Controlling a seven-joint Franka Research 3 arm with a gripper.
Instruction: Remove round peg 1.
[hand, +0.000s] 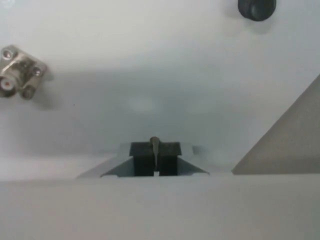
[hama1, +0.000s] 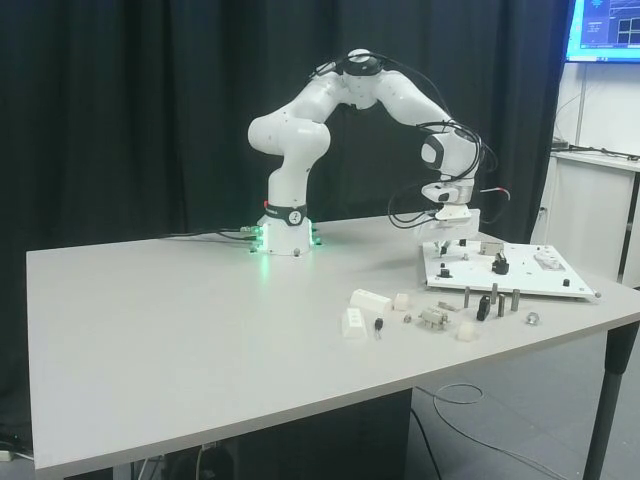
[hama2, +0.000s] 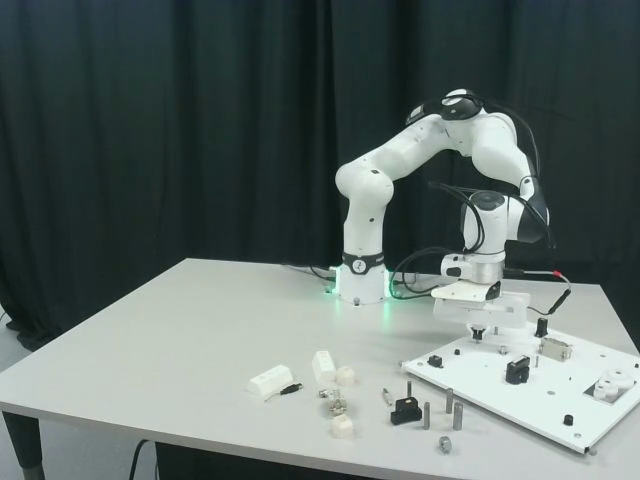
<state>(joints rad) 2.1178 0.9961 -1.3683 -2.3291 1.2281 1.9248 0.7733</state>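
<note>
Peg first: a thin round pin of what looks like metal, standing between the gripper's black finger pads in the wrist view, its tip just showing above them. The fingers are drawn close together on it, so I judge it gripped, though from the room I cannot pick the peg out under the hand. I would expect it to be light, stiff and smooth, apt to slip or tilt if pinched off-centre; the shank near the top is the place to hold, pulling straight up along its axis.

Below lies the white board, where the gripper hangs low over the end nearer the arm's base. A metal connector and a black knob sit well apart on that board. Loose pegs and small white blocks lie on the grey table in front.
</note>
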